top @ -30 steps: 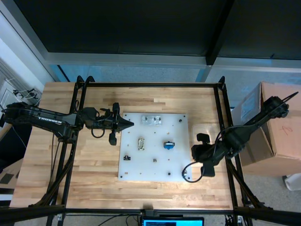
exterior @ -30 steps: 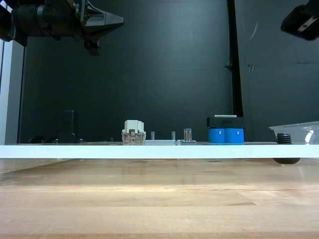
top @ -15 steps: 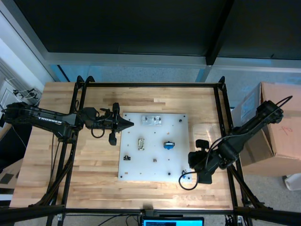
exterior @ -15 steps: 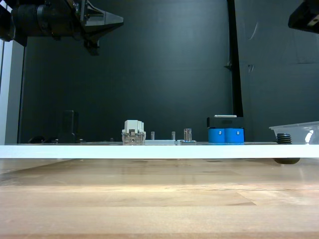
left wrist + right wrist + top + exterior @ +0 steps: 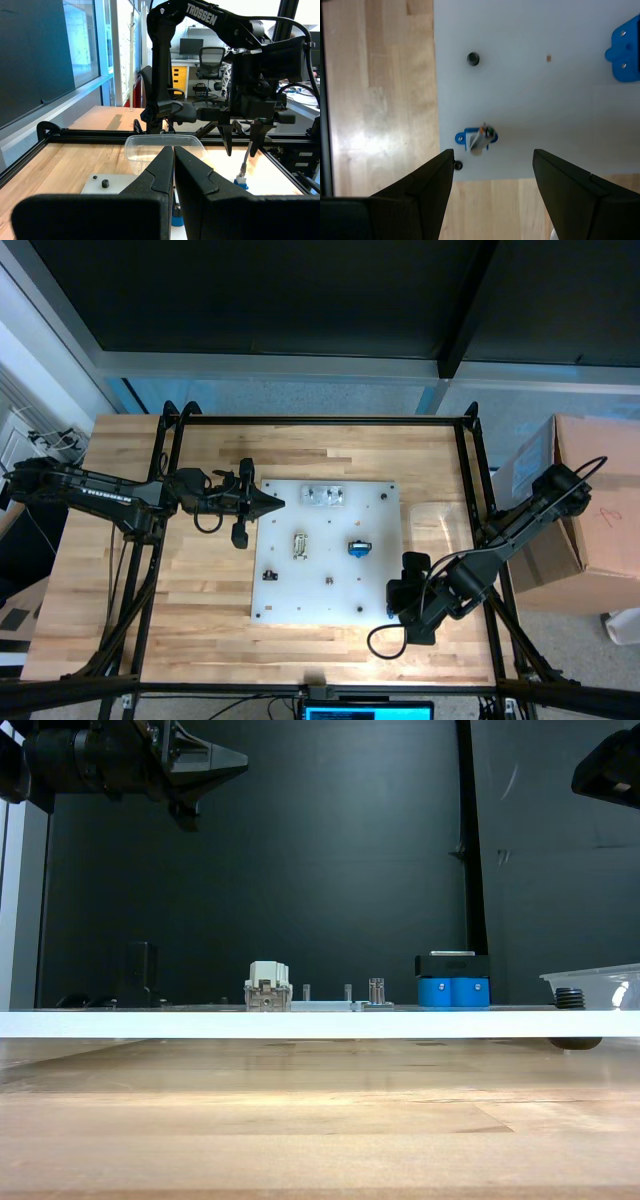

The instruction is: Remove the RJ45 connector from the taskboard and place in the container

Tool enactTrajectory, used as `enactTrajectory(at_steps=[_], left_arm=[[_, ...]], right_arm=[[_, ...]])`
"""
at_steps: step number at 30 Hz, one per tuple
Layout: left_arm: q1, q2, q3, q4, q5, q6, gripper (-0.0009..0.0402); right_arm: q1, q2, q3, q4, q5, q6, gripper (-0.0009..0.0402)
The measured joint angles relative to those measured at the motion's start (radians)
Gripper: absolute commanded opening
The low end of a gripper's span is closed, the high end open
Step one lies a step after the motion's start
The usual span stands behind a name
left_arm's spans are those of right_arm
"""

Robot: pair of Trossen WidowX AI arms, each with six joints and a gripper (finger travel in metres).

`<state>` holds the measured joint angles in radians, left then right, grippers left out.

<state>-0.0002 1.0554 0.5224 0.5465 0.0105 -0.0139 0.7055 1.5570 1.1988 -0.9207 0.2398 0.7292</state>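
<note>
The RJ45 connector [image 5: 481,139] stands upright in its blue seat near the near-right corner of the white taskboard [image 5: 300,585]. It also shows in the left wrist view as the connector [image 5: 241,176], with a thin stem rising from it. My right gripper [image 5: 492,154] hangs above it, open, with its fingers apart on either side and nothing between them. From above, the right gripper [image 5: 403,602] covers that corner. My left gripper [image 5: 270,503] is shut and hovers high over the board's left edge. The clear container [image 5: 440,522] sits right of the board.
A blue block [image 5: 359,548] and a grey-white connector [image 5: 299,545] stand mid-board. Black frame rails [image 5: 470,470] run along the table's sides and back. A cardboard box [image 5: 590,510] stands off the right edge. A black cable loops under the right arm [image 5: 380,640].
The right arm has swung toward the near side and leftward, from beside the container to over the board's near-right corner. The left arm has not moved.
</note>
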Motion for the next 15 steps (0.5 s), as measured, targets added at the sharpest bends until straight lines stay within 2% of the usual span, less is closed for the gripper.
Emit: enactTrajectory(at_steps=[15], left_arm=[[0.0,0.0,0.0,0.0,0.0,0.0,0.0]], right_arm=[[0.012,0.066,-0.022,0.072,0.014,0.001,0.0222]])
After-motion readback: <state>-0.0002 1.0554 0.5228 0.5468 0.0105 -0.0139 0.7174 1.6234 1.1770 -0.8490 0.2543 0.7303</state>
